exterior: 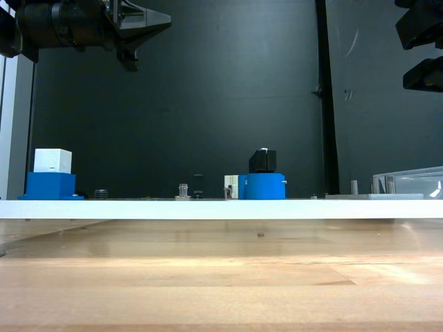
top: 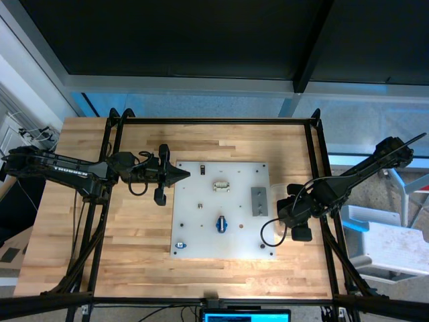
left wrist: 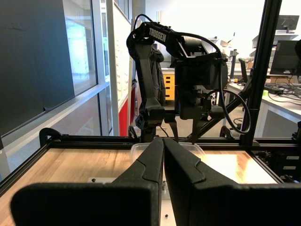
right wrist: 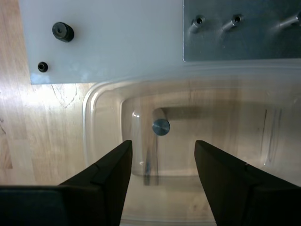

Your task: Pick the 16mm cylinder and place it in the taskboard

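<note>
The 16mm cylinder (right wrist: 161,126), a small metal peg, stands upright inside the clear plastic tray (right wrist: 101,101). My right gripper (right wrist: 162,147) hangs open straight above it, one finger to each side, not touching. In the high view the right gripper (top: 282,220) sits over the tray (top: 267,233) at the right edge of the white taskboard (top: 201,228). My left gripper (top: 184,174) hovers shut at the board's left edge, high above it (exterior: 151,25), with nothing between its fingers (left wrist: 155,157).
The taskboard carries a blue fitting (top: 221,224), a grey block (top: 259,200) with pegs (right wrist: 235,21), a white connector (top: 221,185) and a blue-and-white block (exterior: 51,176). A black frame (top: 214,121) rings the wooden table (top: 134,235).
</note>
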Available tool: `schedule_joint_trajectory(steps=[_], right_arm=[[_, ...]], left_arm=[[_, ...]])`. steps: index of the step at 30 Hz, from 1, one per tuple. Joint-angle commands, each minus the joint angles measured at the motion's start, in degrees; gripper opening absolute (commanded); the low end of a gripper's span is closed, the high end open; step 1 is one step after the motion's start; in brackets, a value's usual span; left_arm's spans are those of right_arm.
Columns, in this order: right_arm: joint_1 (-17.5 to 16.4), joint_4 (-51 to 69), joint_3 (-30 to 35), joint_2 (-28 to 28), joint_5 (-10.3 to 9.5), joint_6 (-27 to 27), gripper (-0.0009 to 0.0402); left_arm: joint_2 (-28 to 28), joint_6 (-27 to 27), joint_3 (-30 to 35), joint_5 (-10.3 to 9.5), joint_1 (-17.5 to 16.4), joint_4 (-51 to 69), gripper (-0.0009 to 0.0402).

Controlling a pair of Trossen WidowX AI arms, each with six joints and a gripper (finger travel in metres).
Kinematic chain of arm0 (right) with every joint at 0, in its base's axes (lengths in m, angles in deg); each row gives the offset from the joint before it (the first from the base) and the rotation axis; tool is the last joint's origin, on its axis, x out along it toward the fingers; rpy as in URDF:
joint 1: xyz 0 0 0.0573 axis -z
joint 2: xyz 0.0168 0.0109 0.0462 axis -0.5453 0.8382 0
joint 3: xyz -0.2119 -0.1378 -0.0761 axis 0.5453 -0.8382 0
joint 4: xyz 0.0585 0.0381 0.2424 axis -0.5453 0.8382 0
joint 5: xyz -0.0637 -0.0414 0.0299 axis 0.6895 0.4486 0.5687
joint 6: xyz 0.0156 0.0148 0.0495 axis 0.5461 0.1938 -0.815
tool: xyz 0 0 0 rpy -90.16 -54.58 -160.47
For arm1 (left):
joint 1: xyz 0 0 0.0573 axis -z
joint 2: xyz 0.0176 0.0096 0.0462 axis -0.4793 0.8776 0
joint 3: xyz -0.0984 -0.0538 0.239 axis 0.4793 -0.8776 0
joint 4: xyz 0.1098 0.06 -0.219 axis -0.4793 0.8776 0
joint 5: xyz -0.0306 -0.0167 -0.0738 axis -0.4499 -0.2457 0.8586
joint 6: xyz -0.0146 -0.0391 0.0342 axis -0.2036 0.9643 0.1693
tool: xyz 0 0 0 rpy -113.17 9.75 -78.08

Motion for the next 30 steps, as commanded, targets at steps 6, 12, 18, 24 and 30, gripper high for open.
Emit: schedule_joint_trajectory(steps=[6,12,18,24,30], right_arm=[[-0.2,-1.2,-1.5,0.2,2.58,-1.4,0.0231],[-0.3,-1.7,-2.7,0.2,2.56,-1.4,0.0241],[-0.5,-5.0,-5.1,0.2,2.51,-2.9,0.024],[-0.6,-7.0,-6.9,0.2,2.49,-3.0,0.024],[-0.8,-8.8,-8.4,0.2,2.38,-3.1,0.024]], left_arm=[[0.0,0.0,0.0,0.0,0.0,0.0,0.0],[0.0,0.0,0.0,0.0,0.0,0.0,0.0],[0.0,0.0,0.0,0.0,0.0,0.0,0.0],[0.0,0.0,0.0,0.0,0.0,0.0,0.0],[0.0,0.0,0.0,0.0,0.0,0.0,0.0]])
